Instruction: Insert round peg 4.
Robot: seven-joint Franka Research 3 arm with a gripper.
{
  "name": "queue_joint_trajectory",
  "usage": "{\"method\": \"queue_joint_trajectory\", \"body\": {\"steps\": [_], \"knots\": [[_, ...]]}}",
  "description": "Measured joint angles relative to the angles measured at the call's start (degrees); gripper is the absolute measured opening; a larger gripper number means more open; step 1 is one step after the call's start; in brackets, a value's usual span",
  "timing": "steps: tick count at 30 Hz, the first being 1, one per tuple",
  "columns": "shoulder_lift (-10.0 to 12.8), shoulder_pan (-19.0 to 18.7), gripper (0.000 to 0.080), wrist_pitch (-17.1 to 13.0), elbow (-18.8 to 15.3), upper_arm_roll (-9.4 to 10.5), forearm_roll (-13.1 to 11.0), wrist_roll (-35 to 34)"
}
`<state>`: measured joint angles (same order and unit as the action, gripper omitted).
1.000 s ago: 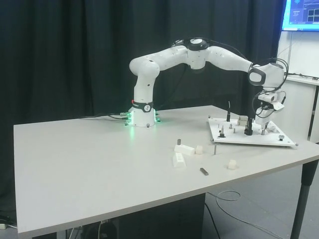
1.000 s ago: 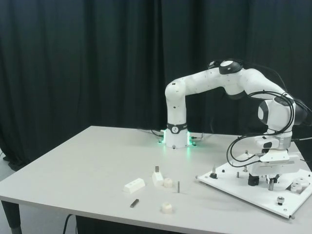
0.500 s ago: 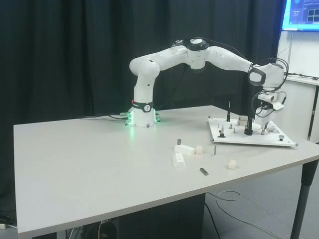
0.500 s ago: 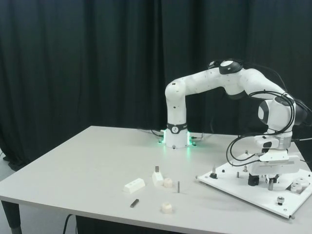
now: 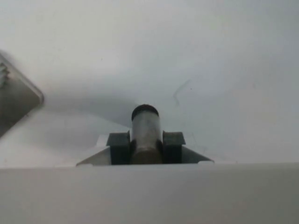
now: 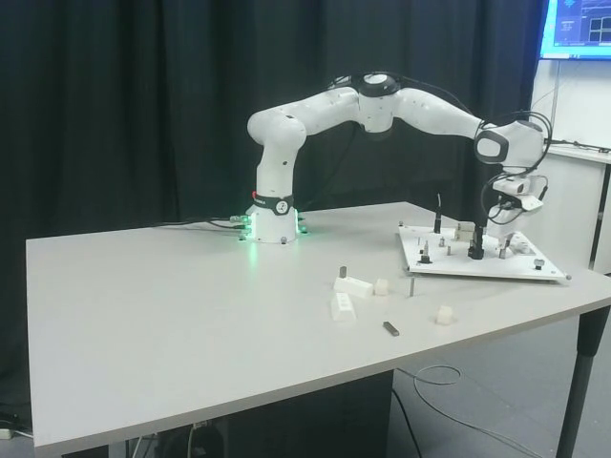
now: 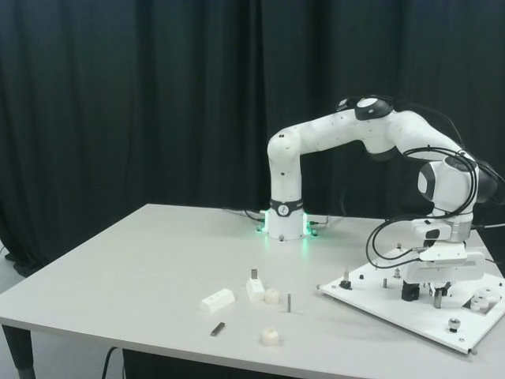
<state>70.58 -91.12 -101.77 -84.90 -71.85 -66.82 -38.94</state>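
Observation:
In the wrist view my gripper [image 5: 145, 145] is shut on a grey round peg [image 5: 145, 133], one black pad on each side of it. The peg's dark end points down at the white board [image 5: 219, 70] just below. In the second room view the gripper [image 7: 437, 290] hangs low over the right part of the white board [image 7: 387, 304], with the peg [image 7: 438, 299] sticking out under it. The first room view shows the gripper [image 6: 500, 232] over the board's [image 6: 477, 265] far side. I cannot see a hole under the peg.
A grey metal part [image 5: 14, 100] lies near the peg. Other pegs stand on the board, among them a tall black one [image 6: 438, 214] and a short one [image 6: 474, 251]. White blocks [image 6: 351, 283] [image 6: 444, 314], a dark bar [image 6: 389, 327] and a thin pin [image 6: 411, 286] lie on the grey table.
The wrist and gripper have risen slightly over the board, still holding the peg. Nothing else has moved.

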Motion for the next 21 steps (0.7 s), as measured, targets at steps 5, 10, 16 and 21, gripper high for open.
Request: {"method": "queue_joint_trajectory", "body": {"steps": [5,10,16,21], "knots": [[-0.05,-0.07,0.0145,-0.03,-0.12,0.00,0.00,-0.34],[-0.06,-0.08,0.0145,-0.17,-0.16,0.00,-0.01,-0.50],[-0.06,-0.11,0.0145,-0.48,-0.18,0.06,-0.05,-0.74],[-0.06,-0.15,0.0145,-0.66,-0.19,0.10,-0.05,-0.79]]}}
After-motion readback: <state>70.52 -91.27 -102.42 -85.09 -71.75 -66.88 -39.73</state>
